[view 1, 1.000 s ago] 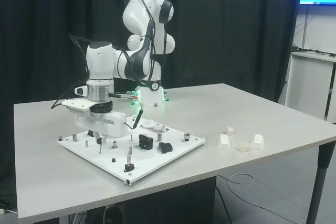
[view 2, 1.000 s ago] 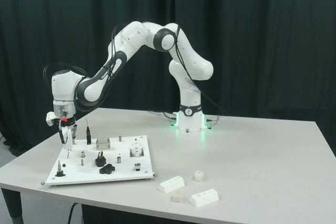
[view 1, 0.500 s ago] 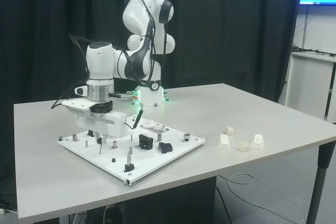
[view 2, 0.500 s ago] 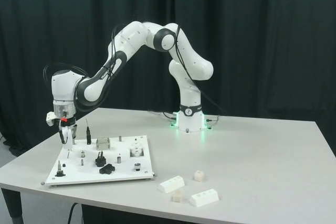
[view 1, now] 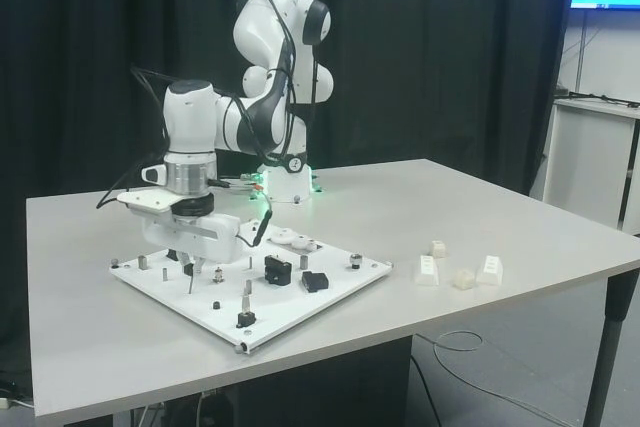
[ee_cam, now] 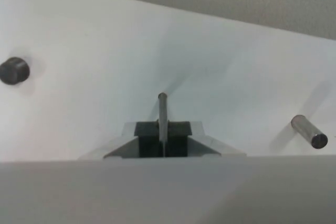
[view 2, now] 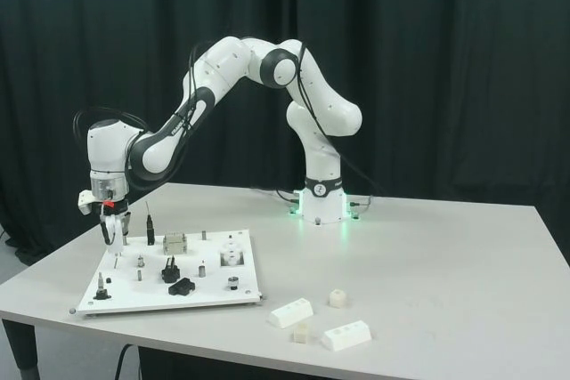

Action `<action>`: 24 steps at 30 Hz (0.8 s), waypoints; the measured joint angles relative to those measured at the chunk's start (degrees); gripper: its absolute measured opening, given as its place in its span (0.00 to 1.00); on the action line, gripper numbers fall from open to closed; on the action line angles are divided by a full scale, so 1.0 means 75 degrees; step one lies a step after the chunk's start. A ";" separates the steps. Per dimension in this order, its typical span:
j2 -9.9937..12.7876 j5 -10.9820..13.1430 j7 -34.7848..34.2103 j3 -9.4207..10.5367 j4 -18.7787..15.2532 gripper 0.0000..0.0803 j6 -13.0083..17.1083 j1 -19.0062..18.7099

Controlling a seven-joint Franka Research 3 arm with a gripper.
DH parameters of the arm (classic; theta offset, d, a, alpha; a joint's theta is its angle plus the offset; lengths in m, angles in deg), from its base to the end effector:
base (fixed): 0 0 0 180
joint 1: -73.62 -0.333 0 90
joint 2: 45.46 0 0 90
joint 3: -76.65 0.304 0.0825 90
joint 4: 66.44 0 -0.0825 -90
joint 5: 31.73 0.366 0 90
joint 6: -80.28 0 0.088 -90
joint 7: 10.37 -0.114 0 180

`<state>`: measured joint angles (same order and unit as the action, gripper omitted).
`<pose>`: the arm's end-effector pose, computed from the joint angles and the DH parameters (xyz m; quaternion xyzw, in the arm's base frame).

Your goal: Insert round peg 1.

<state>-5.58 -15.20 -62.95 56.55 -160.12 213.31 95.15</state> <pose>0.5246 -0.4195 0.2286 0.6378 -0.7699 0.0217 0.0013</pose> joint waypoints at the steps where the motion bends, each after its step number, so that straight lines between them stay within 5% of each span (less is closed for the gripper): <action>1: 0.0003 0.0000 0.0000 0.0000 0.0000 0.04 0.0004 0.0000; 24: 0.0024 -0.0010 0.0325 -0.0007 0.0009 0.04 0.0180 -0.0003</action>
<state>-5.40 -15.27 -60.52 56.50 -160.05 214.66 95.13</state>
